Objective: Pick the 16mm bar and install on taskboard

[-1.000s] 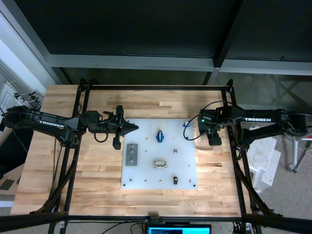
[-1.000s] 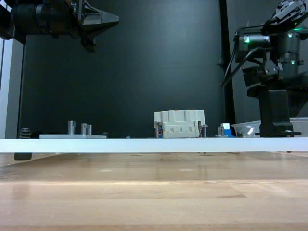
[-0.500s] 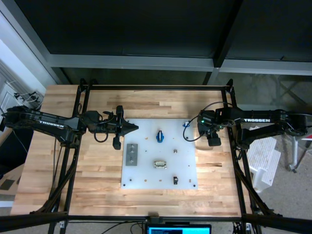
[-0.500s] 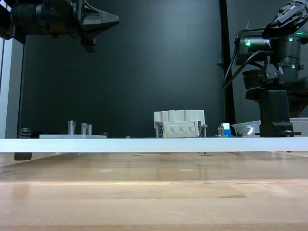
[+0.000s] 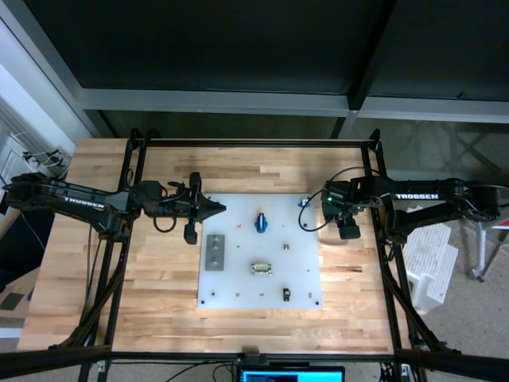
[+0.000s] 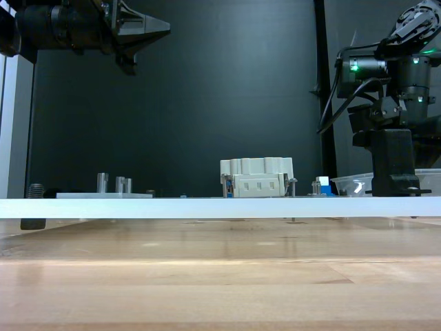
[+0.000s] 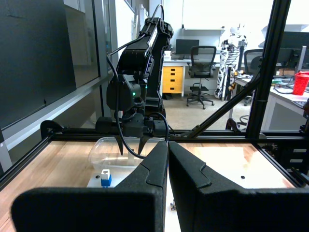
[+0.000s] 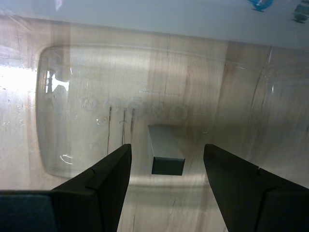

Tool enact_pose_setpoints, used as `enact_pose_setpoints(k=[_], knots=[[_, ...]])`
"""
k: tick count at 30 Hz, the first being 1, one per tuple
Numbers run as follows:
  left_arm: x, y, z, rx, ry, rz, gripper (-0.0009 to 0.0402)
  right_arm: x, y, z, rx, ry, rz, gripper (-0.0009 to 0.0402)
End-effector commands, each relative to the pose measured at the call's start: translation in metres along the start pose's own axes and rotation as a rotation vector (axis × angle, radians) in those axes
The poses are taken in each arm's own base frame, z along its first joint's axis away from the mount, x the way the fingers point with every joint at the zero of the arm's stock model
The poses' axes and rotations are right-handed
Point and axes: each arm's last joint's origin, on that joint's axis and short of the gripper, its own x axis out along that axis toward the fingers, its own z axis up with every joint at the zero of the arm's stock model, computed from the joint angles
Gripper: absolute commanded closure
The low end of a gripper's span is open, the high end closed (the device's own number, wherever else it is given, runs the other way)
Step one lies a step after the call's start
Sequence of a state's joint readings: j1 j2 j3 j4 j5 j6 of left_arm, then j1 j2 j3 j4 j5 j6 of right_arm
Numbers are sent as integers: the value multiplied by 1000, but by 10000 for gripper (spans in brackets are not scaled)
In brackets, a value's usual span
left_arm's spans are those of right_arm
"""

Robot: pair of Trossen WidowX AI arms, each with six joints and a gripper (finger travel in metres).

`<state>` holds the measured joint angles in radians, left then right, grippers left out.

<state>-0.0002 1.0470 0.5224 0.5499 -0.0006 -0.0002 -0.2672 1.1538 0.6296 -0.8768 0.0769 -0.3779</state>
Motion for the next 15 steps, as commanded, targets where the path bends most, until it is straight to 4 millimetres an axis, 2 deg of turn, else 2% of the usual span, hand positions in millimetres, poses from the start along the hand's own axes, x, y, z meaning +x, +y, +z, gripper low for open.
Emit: enact_pose_setpoints(k=[1, 15], knots=[[0, 0, 0, 0, -1, 0, 393, 0, 0, 0, 1, -1, 0, 201], [0, 0, 0, 0, 0, 0, 393, 0, 0, 0, 0, -1, 0, 268]])
